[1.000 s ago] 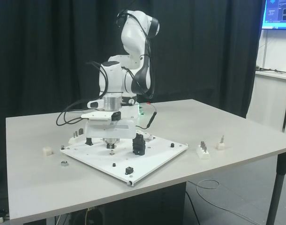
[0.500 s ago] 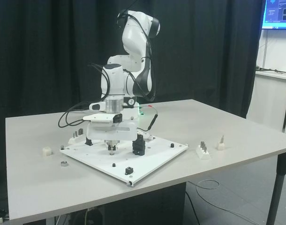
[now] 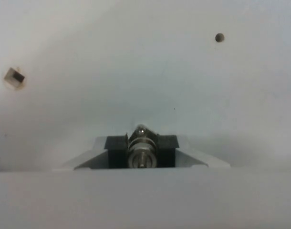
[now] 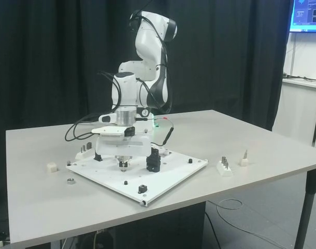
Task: Insert BNC.
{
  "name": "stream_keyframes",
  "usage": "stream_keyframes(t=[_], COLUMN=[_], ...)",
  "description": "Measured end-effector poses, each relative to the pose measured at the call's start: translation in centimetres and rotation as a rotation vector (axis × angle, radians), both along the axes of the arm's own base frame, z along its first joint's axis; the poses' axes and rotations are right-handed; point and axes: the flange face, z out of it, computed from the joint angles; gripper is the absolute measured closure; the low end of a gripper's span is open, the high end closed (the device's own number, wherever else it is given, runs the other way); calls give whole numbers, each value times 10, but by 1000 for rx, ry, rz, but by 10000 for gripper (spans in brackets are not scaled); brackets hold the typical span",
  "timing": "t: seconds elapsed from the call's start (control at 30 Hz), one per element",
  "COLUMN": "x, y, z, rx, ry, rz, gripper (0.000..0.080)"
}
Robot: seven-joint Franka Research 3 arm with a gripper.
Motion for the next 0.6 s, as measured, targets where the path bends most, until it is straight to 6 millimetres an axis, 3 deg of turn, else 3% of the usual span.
stream_keyframes(t=[0.6], x=[-3], y=[3], z=[-3], rx=[-6], ry=[0], rz=[2], gripper=[681])
